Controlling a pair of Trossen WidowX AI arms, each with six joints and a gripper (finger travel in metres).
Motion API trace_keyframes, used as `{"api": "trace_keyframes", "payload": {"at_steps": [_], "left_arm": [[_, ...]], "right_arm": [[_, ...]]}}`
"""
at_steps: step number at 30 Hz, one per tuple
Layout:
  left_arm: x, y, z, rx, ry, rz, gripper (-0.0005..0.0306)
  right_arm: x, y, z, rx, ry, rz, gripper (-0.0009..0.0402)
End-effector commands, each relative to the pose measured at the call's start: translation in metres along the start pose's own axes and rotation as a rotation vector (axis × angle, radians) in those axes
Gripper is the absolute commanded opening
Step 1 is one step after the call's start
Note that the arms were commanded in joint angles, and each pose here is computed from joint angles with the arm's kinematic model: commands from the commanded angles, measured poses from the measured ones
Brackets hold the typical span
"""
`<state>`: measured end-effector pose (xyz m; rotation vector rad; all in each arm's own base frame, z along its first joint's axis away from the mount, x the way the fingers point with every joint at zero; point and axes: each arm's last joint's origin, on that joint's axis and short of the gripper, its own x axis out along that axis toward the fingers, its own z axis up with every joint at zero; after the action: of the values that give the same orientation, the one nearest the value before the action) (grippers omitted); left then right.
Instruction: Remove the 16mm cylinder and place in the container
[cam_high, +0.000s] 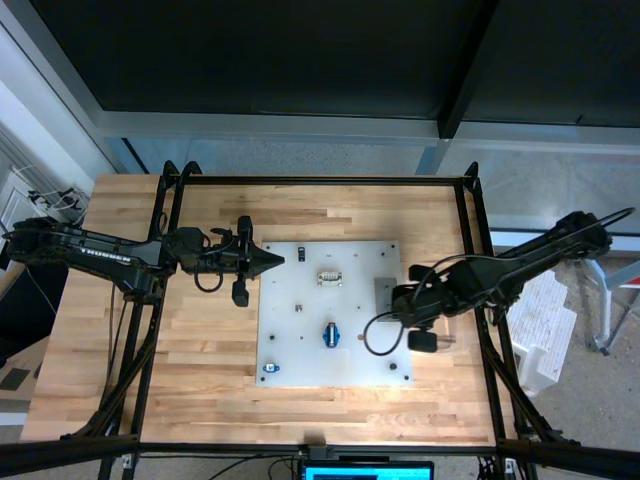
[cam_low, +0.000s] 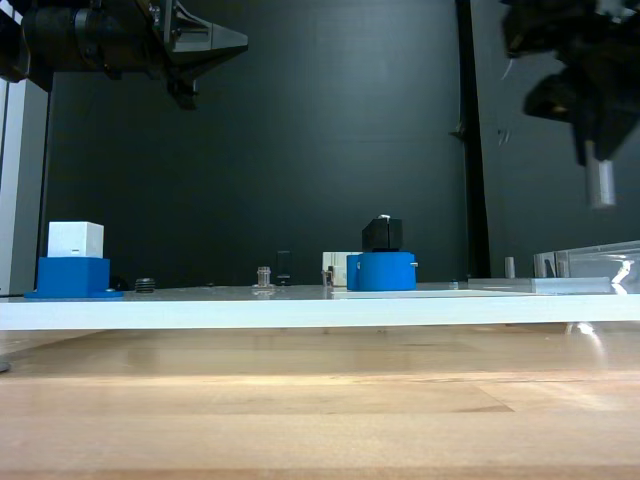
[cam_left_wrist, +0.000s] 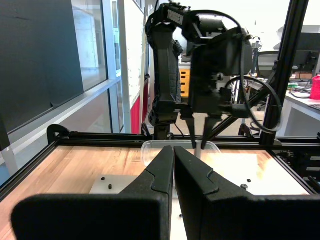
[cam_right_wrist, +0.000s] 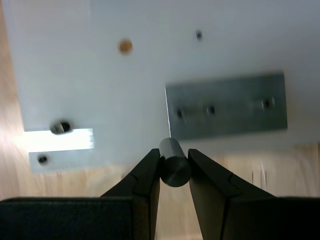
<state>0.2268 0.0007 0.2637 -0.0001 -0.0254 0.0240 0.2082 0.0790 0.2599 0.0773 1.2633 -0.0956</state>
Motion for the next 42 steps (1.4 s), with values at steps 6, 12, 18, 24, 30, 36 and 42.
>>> {"api": "trace_keyframes", "payload": {"at_steps": [6,12,18,24,30,36,42], "left_arm": [[0.0,0.0,0.0,0.0,-0.001,0.0,0.0],[0.0,0.0,0.0,0.0,-0.001,0.0,0.0],[0.0,0.0,0.0,0.0,-0.001,0.0,0.0],[0.0,0.0,0.0,0.001,-0.001,0.0,0.0],[0.0,0.0,0.0,0.0,-0.001,0.0,0.0],[0.0,0.0,0.0,0.0,-0.001,0.0,0.0],[0.0,0.0,0.0,0.0,-0.001,0.0,0.0]], "right_arm": [[0.003,-0.015,-0.041,0.044,0.037,-0.013,0.0],[0.012,-0.023,-0.06,0.077,0.072,-0.032,0.0],[0.02,-0.024,-0.067,0.077,0.097,-0.036,0.0],[0.02,-0.023,-0.066,0.075,0.089,-0.032,0.0059],[0.022,-0.023,-0.064,0.09,0.083,-0.04,0.0142],[0.023,-0.022,-0.063,0.096,0.082,-0.042,0.0178],[0.024,-0.02,-0.06,0.099,0.051,-0.023,0.018]]}}
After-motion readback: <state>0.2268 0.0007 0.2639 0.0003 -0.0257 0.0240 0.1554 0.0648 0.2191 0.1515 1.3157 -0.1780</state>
